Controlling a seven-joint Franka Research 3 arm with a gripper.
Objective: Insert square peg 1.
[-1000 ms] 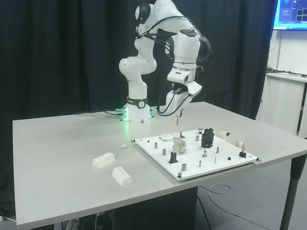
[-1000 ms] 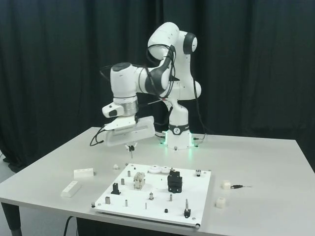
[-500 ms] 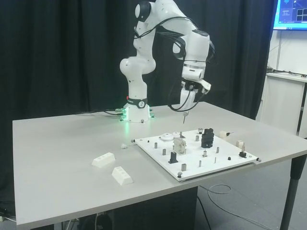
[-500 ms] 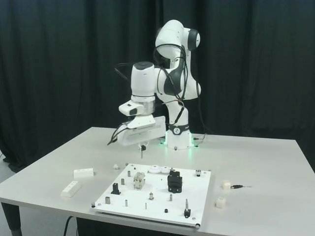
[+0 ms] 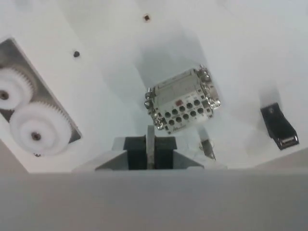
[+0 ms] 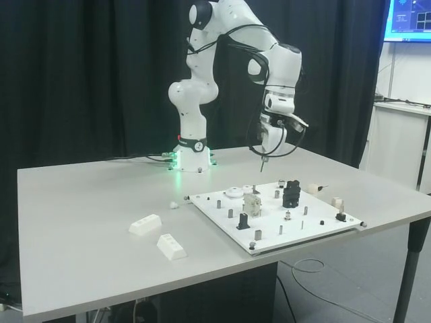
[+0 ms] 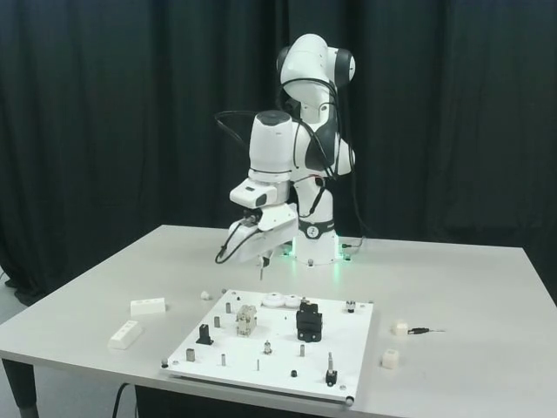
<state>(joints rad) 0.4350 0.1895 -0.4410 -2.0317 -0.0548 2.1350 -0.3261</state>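
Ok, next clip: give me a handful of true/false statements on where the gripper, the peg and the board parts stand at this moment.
1. The gripper is above the white board, not touching it. True.
2. The gripper is empty. False: a thin grey peg sits between its fingers, pointing down.
3. Two white gears sit meshed side by side on the board. True.
4. The multi-pin connector lies off the board on the grey table. False: it stands on the board.
5. Two white blocks lie on the table beside the board. True.
6. The peg is already seated in a hole. False: it hangs in the air above the board.
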